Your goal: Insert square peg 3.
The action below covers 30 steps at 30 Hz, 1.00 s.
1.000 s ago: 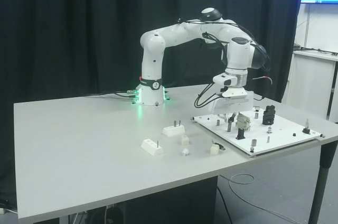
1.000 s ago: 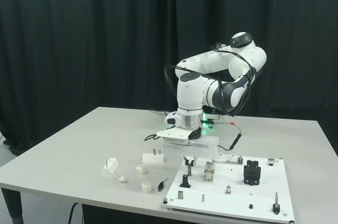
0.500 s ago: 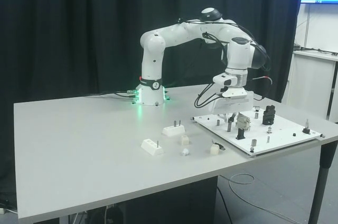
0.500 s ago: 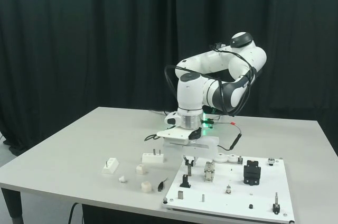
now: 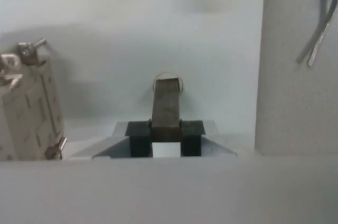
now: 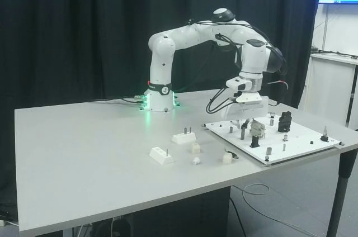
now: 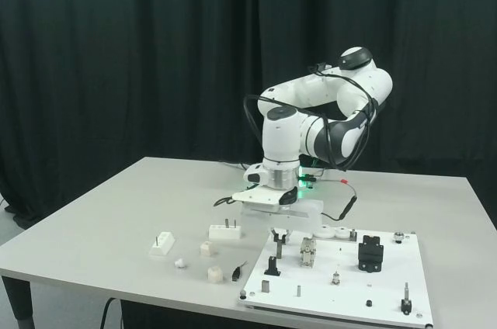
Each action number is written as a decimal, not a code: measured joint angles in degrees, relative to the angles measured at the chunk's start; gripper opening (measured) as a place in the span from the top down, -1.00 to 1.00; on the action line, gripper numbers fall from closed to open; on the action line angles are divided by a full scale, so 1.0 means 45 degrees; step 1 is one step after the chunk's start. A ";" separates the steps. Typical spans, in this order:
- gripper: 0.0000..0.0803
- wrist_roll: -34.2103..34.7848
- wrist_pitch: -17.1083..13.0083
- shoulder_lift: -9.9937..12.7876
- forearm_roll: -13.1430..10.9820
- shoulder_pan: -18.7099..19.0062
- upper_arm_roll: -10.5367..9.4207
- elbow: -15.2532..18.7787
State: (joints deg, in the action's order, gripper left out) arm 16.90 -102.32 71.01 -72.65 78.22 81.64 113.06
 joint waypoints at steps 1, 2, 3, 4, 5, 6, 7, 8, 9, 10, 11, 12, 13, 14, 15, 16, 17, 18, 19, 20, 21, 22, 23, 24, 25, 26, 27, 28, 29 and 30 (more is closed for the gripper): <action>0.73 0.0000 0.0002 0.0000 0.0010 0.0011 0.0003 0.0007; 0.73 0.0000 0.0002 0.0000 0.0018 0.0020 0.0005 0.0015; 0.73 0.0001 0.0002 0.0000 0.0023 0.0029 0.0008 0.0024; 0.73 0.0017 0.0001 0.0000 0.0025 0.0037 0.0010 0.0033; 0.73 0.0036 0.0000 0.0000 0.0025 0.0041 0.0012 0.0040; 0.73 0.0054 -0.0005 0.0000 0.0025 0.0043 0.0013 0.0045; 0.73 0.0071 -0.0012 0.0000 0.0025 0.0043 0.0013 0.0049; 0.73 0.0092 -0.0019 -0.0001 0.0025 0.0043 0.0012 0.0050; 0.73 0.0115 -0.0028 -0.0001 0.0025 0.0044 0.0012 0.0051; 0.73 0.0152 -0.0040 0.0000 0.0025 0.0044 0.0011 0.0053; 0.73 0.0221 -0.0057 0.0000 0.0024 0.0044 0.0009 0.0055; 0.73 0.0304 -0.0086 0.0000 0.0024 0.0044 0.0004 0.0059; 0.73 0.0414 -0.0128 0.0000 0.0023 0.0044 -0.0007 0.0066; 0.73 0.0515 -0.0153 -0.0001 0.0019 0.0045 -0.0013 0.0068; 0.73 0.0611 -0.0169 -0.0001 0.0015 0.0048 -0.0014 0.0068; 0.73 0.0694 -0.0184 -0.0001 0.0014 0.0051 -0.0017 0.0068; 0.73 0.0776 -0.0204 -0.0001 0.0012 0.0054 -0.0021 0.0068; 0.73 0.0863 -0.0227 -0.0001 0.0010 0.0056 -0.0025 0.0069; 0.73 0.0938 -0.0245 -0.0001 0.0008 0.0059 -0.0028 0.0069; 0.73 0.0993 -0.0262 -0.0001 0.0007 0.0063 -0.0031 0.0069; 0.73 0.1016 -0.0276 -0.0001 0.0007 0.0067 -0.0033 0.0069; 0.73 0.1018 -0.0289 -0.0001 0.0007 0.0071 -0.0035 0.0069; 0.73 0.1018 -0.0297 -0.0001 0.0008 0.0075 -0.0036 0.0069; 0.73 0.1018 -0.0306 0.0000 0.0008 0.0080 -0.0037 0.0069; 0.73 0.1018 -0.0311 0.0000 0.0008 0.0083 -0.0038 0.0070; 0.73 0.1017 -0.0314 0.0000 0.0008 0.0086 -0.0039 0.0070; 0.73 0.1016 -0.0315 0.0000 0.0008 0.0088 -0.0039 0.0070; 0.73 0.1006 -0.0315 0.0000 0.0009 0.0090 -0.0039 0.0070; 0.73 0.0981 -0.0315 0.0000 0.0009 0.0091 -0.0039 0.0070; 0.73 0.0950 -0.0315 0.0000 0.0009 0.0092 -0.0039 0.0070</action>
